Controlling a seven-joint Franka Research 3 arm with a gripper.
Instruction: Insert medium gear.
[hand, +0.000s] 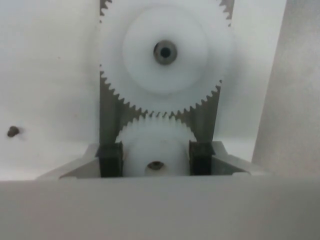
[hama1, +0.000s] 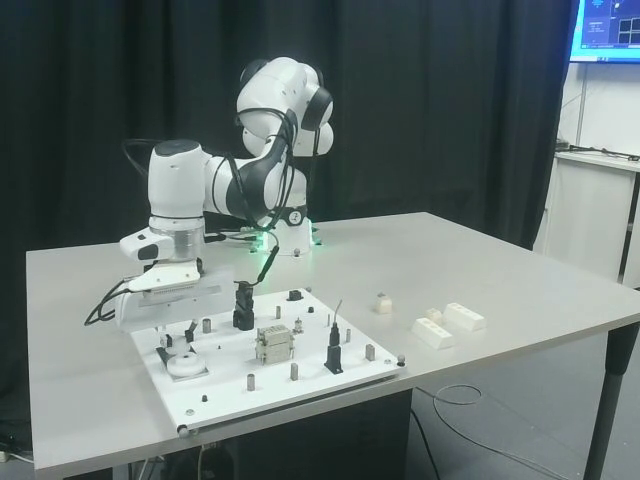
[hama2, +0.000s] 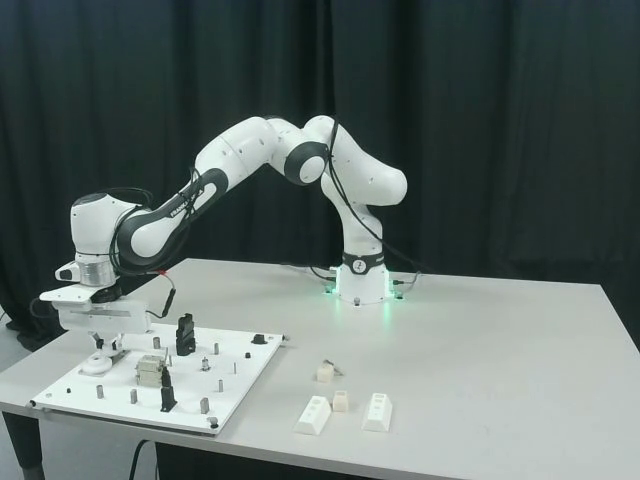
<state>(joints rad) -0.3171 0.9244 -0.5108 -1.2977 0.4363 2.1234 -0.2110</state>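
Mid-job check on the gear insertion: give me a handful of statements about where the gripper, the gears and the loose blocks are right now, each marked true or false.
1. The gripper has a small white gear between its fingers. True.
2. A larger white gear lies just beyond the held one, their teeth meeting. True.
3. The gripper hangs over the bare grey table, away from the white board. False: it is above the board's corner, where the gears sit.
4. The small white blocks rest on the board. False: they lie on the table beside it.
5. A black upright part stands on the board. True.
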